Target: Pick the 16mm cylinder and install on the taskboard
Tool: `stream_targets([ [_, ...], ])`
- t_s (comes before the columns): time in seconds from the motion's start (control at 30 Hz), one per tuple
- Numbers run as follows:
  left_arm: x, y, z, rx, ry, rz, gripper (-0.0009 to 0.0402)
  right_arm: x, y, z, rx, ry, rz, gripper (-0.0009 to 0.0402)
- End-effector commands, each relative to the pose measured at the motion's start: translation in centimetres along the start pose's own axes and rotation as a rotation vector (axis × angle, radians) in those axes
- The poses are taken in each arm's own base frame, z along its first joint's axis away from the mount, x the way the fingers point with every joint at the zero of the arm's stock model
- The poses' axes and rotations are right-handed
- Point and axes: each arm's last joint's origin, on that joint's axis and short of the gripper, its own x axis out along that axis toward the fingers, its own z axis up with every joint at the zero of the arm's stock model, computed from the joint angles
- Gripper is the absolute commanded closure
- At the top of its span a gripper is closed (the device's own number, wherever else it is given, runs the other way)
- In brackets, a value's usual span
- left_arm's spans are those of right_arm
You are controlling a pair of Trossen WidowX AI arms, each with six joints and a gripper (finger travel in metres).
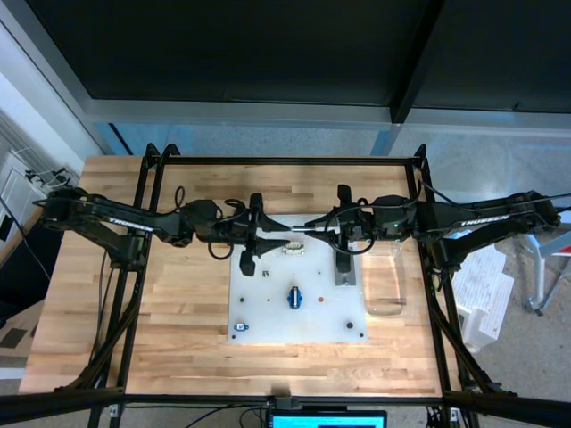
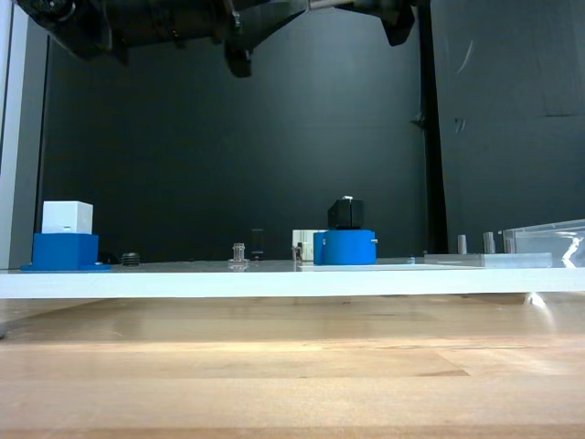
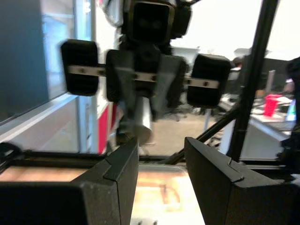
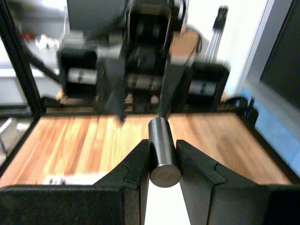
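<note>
The right gripper (image 4: 163, 143) is holding the cylinder (image 4: 165, 172) firmly between its fingers, high above the taskboard (image 1: 268, 312). It is pointing it at the left gripper (image 3: 161, 145), which is standing wide and empty just opposite. This is looking like a handover. The left fingers should be taking the free end squarely and closing fully before the right gripper is letting go.

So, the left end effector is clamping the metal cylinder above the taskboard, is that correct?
Not quite: the right end effector clamps the 16mm cylinder above the taskboard, as the right wrist view shows. The left end effector is open, facing it.
</note>
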Motion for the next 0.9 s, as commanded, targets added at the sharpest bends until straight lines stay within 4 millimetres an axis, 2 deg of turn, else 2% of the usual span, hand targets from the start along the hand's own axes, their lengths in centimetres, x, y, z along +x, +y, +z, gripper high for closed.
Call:
stream_targets([
  [0.03, -0.7, 0.1, 0.4, 0.008, 0.027, 0.023, 0.0271, 0.0, 0.0, -0.3, 0.015, 0.081, -0.002, 0.0393],
  [0.27, -1.2, 0.1, 0.5, 0.032, 0.059, 0.043, 0.0294, 1.3, 0.6, -1.9, 0.034, 0.301, -0.005, 0.0393],
  [0.6, -1.1, 0.1, 0.5, 0.031, 0.062, 0.043, 0.0314, 4.3, 3.2, -4.2, -0.048, 0.704, 0.003, 0.0393],
  [0.9, -1.1, 0.2, 0.5, 0.031, 0.062, 0.043, 0.0318, 6.9, 5.2, -5.6, -0.072, 0.895, 0.047, 0.0393],
])
